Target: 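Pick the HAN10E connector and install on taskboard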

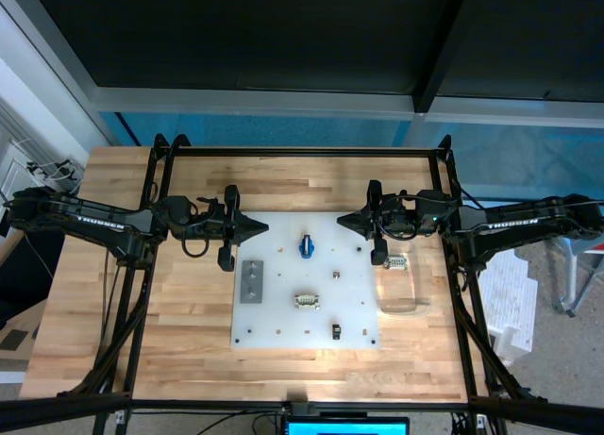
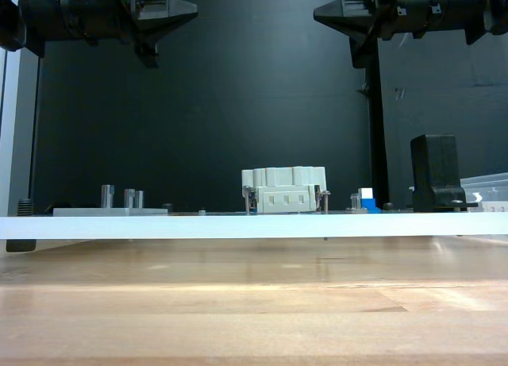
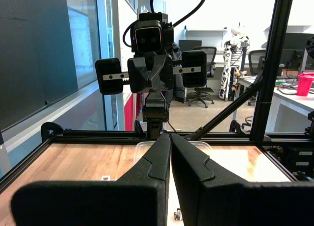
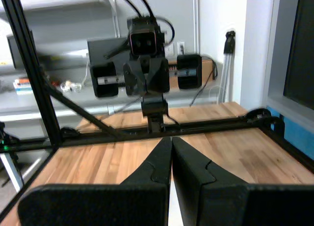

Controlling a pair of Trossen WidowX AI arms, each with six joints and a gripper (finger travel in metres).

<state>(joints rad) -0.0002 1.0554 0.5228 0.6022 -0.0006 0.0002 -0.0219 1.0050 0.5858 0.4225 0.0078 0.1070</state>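
Beige plastic marks the HAN10E connector [image 1: 396, 262]. From above we see it in a clear tray [image 1: 404, 305], off the taskboard [image 1: 274, 326], just beside the right gripper's [image 1: 344, 220] wrist and behind its tips. The left gripper [image 1: 261, 227] points at the right one across the board. A similar beige housing [image 1: 305, 303] sits on the board, between and ahead of both. From table height, both grippers hang well above that housing. The left wrist camera shows its fingers [image 3: 157, 160] pressed together on nothing; so does the right [image 4: 159, 164]. We judge the pick not yet begun. The right gripper must part its fingers, draw back over the tray and descend.
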